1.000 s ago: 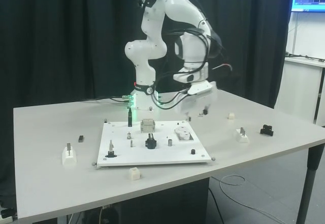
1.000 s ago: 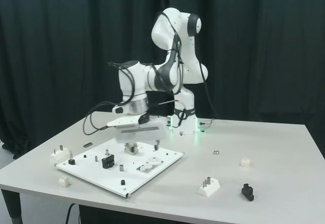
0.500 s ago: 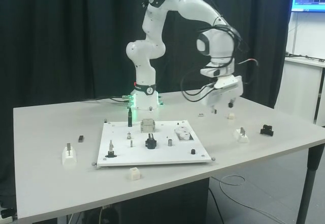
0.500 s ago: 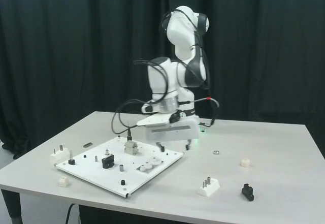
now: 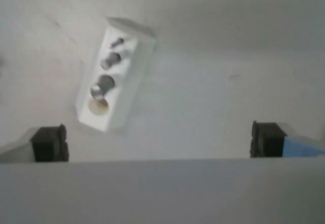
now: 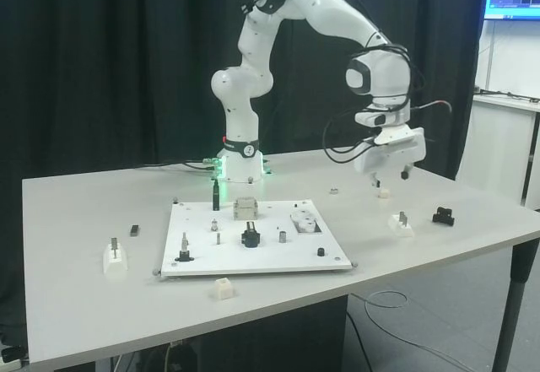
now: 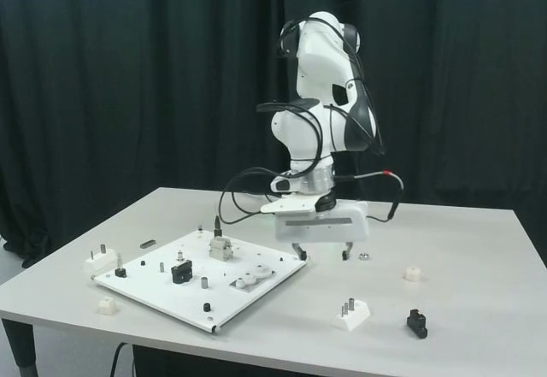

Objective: Pick round peg 2.

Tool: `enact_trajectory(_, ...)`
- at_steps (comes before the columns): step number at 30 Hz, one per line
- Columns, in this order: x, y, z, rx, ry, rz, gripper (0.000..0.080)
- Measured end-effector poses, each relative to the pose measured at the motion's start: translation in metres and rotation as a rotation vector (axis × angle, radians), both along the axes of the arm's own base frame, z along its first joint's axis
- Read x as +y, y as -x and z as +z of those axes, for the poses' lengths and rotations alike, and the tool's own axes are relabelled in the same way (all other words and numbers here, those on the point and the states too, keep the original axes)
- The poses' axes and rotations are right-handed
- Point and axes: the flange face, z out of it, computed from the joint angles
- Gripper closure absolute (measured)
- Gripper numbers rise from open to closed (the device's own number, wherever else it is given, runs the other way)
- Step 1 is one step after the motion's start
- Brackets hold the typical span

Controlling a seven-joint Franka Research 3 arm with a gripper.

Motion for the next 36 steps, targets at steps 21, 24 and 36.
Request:
enact_trajectory(21,0.045,-0.027,-0.041,-0.043,0.037,-0.145,0.0003)
enact_trajectory(24,0.047,-0.029,-0.047,-0.037,0.042,-0.149,0.0003)
enact_trajectory(36,0.044,-0.03,-0.066,-0.009,0.064,-0.173,0.0003)
